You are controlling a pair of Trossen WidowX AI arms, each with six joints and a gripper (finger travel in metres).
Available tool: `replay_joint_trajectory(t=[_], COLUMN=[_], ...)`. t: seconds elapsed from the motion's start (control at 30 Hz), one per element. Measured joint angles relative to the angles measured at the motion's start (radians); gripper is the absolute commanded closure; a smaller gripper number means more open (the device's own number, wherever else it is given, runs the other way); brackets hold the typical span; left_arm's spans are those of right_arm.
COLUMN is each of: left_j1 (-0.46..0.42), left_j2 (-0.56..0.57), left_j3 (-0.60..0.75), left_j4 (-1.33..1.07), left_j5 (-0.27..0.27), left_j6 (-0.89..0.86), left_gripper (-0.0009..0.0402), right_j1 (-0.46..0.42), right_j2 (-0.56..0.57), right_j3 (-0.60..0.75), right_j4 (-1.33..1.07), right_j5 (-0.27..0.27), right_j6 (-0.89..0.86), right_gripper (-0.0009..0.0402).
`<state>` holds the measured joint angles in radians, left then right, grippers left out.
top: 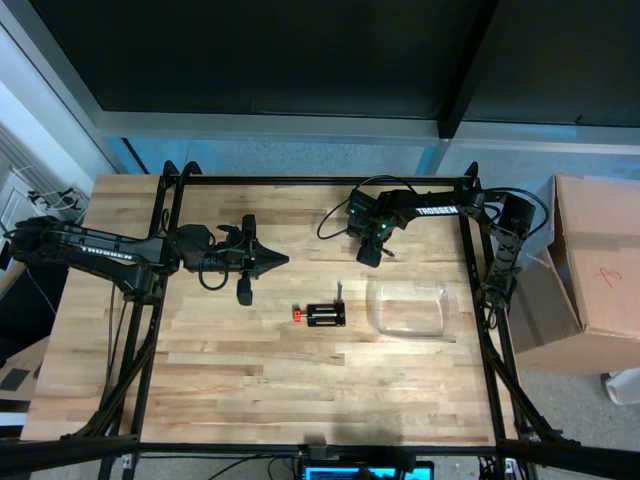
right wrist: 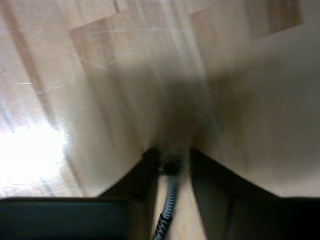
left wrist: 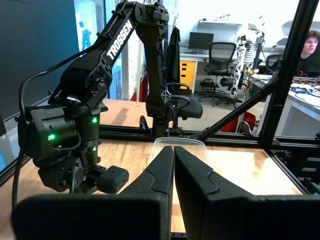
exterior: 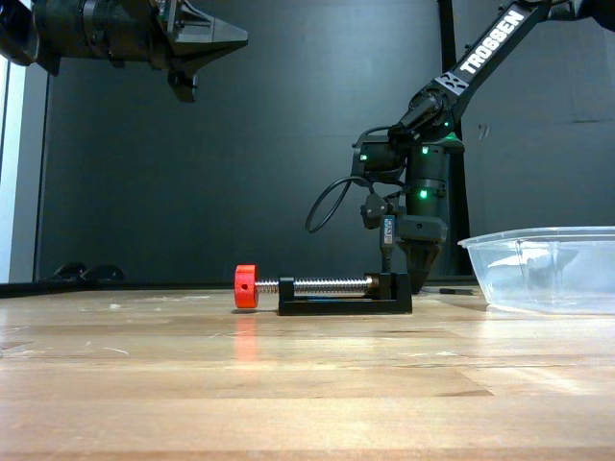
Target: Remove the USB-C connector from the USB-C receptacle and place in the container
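Observation:
My right gripper (top: 370,258) (exterior: 420,277) points straight down, its tip close to the wood, behind and to the right of the black clamp fixture (top: 327,316) (exterior: 341,293). In the right wrist view this gripper (right wrist: 170,157) is shut on the USB-C connector, whose braided cable stub (right wrist: 167,205) runs up between the fingers. The plug end is hidden. The grey USB-C receptacle (exterior: 387,229) (top: 340,290) stands upright on the fixture's right end with nothing in it. The clear container (top: 408,307) (exterior: 548,269) sits right of the fixture. My left gripper (top: 280,260) (exterior: 235,38) (left wrist: 173,150) hangs shut, high at the left.
The fixture has a red knob (top: 297,313) (exterior: 246,286) on its left end. A black frame (top: 465,230) surrounds the table. A cardboard box (top: 590,255) stands off the table's right side. The right arm (left wrist: 75,135) shows in the left wrist view.

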<state>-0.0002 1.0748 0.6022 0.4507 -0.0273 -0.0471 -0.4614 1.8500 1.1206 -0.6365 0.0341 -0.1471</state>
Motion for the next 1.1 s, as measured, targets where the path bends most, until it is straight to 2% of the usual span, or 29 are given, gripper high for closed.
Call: replay_joint_trajectory(t=[0.03, 0.13, 0.33, 0.7, 0.9, 1.1], left_j1=[0.000, 0.000, 0.000, 0.000, 0.000, 0.000], left_j2=[0.000, 0.000, 0.000, 0.000, 0.000, 0.000], left_j3=[0.000, 0.000, 0.000, 0.000, 0.000, 0.000], left_j4=[0.000, 0.000, 0.000, 0.000, 0.000, 0.000], left_j5=[0.000, 0.000, 0.000, 0.000, 0.000, 0.000], left_j6=[0.000, 0.000, 0.000, 0.000, 0.000, 0.000], left_gripper=[0.0393, 0.0393, 0.0393, 0.0393, 0.0393, 0.0393], right_j1=[-0.001, 0.000, 0.002, 0.026, 0.127, 0.304], right_j2=[0.000, 0.000, -0.031, -0.235, -0.341, -0.399], right_j3=[0.000, 0.000, -0.004, -0.002, -0.002, -0.003], right_j4=[0.000, -0.003, -0.070, -0.225, -0.304, -0.376], right_j5=[0.001, 0.002, -0.013, -0.011, -0.011, -0.009], right_j6=[0.000, 0.000, 0.000, 0.013, 0.061, 0.125], right_gripper=[0.0399, 0.0384, 0.0394, 0.0394, 0.0393, 0.0394])
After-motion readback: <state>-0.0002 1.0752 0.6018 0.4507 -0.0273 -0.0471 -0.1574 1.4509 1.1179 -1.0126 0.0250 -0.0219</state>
